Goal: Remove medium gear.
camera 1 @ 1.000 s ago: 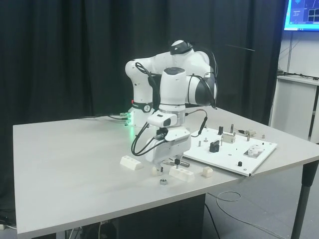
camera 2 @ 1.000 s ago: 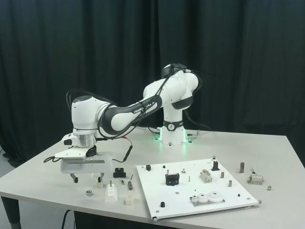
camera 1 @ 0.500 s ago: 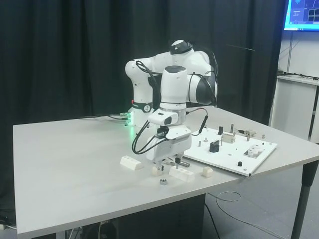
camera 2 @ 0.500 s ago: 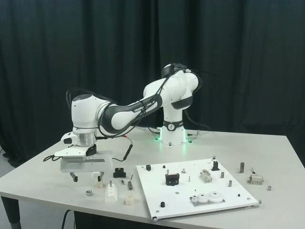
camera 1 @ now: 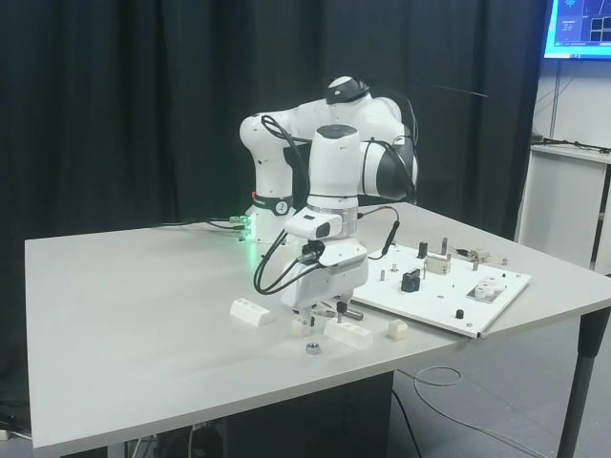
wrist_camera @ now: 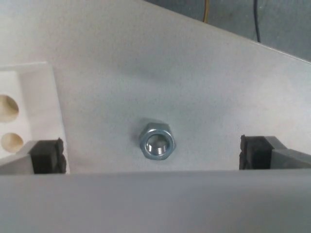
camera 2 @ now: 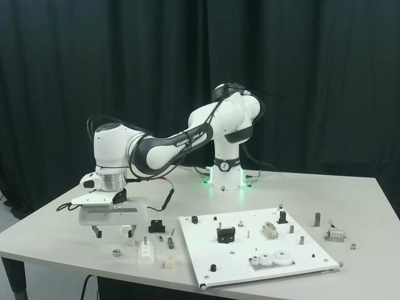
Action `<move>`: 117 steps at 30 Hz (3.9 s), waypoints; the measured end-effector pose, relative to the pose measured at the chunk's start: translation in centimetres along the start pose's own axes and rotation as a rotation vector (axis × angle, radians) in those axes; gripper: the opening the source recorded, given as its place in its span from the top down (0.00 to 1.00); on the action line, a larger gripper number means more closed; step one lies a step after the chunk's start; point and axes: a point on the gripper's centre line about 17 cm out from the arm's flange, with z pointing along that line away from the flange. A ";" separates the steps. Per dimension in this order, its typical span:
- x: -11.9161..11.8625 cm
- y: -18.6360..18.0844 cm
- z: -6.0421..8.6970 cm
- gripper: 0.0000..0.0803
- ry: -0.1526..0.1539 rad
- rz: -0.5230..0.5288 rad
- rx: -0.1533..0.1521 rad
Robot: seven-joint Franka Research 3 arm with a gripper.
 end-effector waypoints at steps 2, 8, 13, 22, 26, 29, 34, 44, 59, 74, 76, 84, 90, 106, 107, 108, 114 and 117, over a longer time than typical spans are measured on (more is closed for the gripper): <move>0.0 0.0 0.0 0.00 0.000 0.002 0.000; 0.1 -0.1 -0.1 0.00 -0.001 0.038 0.002; 0.3 -0.7 -0.3 0.00 -0.006 0.090 0.015; 0.9 -3.0 -1.8 0.00 -0.033 0.142 0.059; 1.4 -4.6 -2.5 0.00 -0.045 0.183 0.079; 1.9 -5.9 -2.9 0.00 -0.050 0.240 0.093; 2.8 -8.4 -3.3 0.00 -0.063 0.303 0.111; 5.1 -14.9 -3.2 0.00 -0.095 0.364 0.134; 7.3 -24.3 -3.1 0.00 -0.140 0.467 0.110; 9.9 -31.7 -4.1 0.00 -0.120 0.681 0.062; 10.4 -32.7 -4.4 0.00 -0.111 0.719 0.059; 12.1 -36.0 -5.5 0.00 -0.073 0.877 0.052; 12.9 -37.3 -5.9 0.00 -0.044 0.985 0.038; 12.9 -38.6 -5.3 0.00 -0.025 1.325 -0.021; 12.9 -38.7 -5.2 0.00 -0.024 1.335 -0.021; 12.9 -38.8 -5.1 0.00 -0.024 1.344 -0.022; 12.7 -39.3 -4.8 0.00 -0.026 1.374 -0.027; 12.4 -39.6 -4.6 0.00 -0.030 1.388 -0.030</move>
